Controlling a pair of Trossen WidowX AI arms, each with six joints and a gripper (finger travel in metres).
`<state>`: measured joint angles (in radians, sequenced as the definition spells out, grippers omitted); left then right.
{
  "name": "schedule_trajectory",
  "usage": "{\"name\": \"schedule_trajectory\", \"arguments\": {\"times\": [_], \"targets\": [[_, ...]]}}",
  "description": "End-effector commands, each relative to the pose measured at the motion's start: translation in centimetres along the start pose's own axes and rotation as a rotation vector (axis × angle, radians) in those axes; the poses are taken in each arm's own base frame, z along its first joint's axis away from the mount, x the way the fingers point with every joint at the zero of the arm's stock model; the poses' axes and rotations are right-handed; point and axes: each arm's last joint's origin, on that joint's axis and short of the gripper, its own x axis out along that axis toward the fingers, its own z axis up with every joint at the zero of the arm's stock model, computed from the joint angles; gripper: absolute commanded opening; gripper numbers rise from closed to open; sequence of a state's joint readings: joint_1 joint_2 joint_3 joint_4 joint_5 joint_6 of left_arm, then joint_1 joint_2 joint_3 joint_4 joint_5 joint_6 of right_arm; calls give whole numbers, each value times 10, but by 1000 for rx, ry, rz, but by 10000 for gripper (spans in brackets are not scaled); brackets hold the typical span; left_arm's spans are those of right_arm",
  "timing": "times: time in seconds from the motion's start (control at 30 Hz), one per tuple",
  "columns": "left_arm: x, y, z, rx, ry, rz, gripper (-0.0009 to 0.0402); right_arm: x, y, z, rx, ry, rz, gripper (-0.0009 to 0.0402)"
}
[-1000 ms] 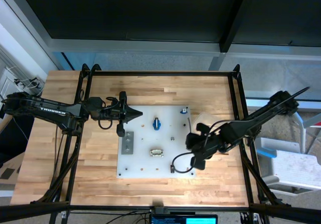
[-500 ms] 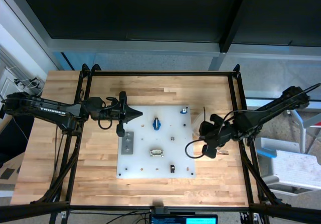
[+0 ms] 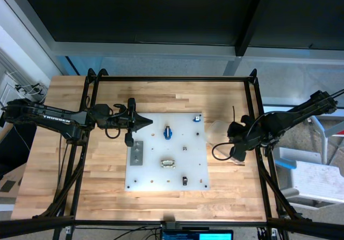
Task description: Remove the USB connector from the USB hub and place in the container
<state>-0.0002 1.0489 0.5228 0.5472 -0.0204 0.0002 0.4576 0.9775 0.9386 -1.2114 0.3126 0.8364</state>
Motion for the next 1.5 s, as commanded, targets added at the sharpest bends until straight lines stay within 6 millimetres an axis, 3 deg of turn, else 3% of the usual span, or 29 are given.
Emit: {"name": "schedule_trajectory", "arguments": {"times": [0.03, 0.5, 1.03, 1.5], "targets": [[0, 0, 0, 0, 0, 0, 1, 2, -5, -7, 18, 33, 18, 0], [0, 0, 0, 0, 0, 0, 1, 23, -9, -24, 47, 161, 12, 0], [0, 0, 0, 0, 0, 0, 1, 25, -8, -24, 46, 163, 10, 1], [0, 0, 0, 0, 0, 0, 1, 25, -8, -24, 59, 162, 9, 113]]}}
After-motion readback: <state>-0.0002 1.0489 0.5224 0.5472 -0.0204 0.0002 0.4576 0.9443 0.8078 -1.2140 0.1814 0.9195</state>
